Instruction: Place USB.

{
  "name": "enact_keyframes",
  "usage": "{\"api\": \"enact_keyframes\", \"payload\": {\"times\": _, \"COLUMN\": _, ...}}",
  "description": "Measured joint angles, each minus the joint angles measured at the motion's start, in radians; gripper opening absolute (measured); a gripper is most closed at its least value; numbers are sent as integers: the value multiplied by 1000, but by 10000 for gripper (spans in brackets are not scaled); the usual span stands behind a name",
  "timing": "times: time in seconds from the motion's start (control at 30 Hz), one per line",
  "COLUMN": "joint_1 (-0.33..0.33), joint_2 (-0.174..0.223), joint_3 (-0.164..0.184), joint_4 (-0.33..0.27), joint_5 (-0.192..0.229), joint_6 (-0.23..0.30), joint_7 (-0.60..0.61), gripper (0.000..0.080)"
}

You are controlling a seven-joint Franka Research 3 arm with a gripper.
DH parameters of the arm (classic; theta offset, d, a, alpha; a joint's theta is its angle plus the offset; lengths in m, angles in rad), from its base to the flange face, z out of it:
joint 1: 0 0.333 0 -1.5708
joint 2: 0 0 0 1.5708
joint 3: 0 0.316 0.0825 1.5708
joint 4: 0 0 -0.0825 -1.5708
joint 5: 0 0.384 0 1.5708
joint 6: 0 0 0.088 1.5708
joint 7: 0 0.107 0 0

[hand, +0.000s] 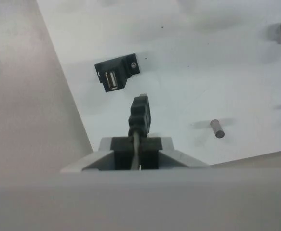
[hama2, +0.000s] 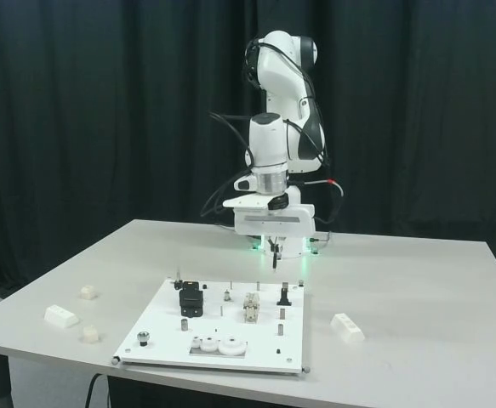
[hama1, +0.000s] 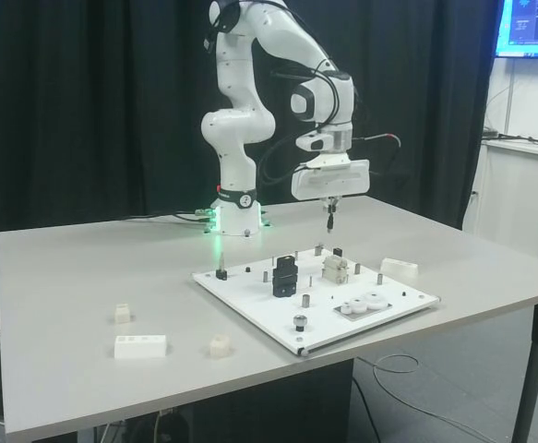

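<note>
My gripper (hand: 136, 144) clamped on USB plug (hand: 140, 113), plug hanging tip-down, long axis vertical. USB socket (hand: 112, 81) on white board (hand: 188, 57) below, slightly offset from tip. Need lateral shift, then descend.

Grey table (hama1: 84, 277) under white board (hama1: 250, 291)

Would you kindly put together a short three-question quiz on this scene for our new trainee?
1. True or false: the gripper holds the black USB plug.
2. The black USB socket block is mounted on: A) the white board B) the bare grey table C) the arm.
3. Is the plug in the socket yet?

Key: 1 true. 2 A. 3 No, it hangs apart from the socket opening.
</note>
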Motion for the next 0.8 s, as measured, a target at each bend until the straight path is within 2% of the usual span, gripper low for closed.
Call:
{"api": "enact_keyframes", "payload": {"times": 0.47, "joint_1": 0, "joint_2": -11, "joint_3": 11, "joint_4": 5, "joint_5": -6, "joint_6": 3, "joint_7": 0, "gripper": 26}}
{"api": "enact_keyframes", "payload": {"times": 0.8, "joint_1": 2, "joint_2": -19, "joint_3": 62, "joint_4": 7, "joint_5": -5, "joint_6": 18, "joint_7": 27, "gripper": 26}}
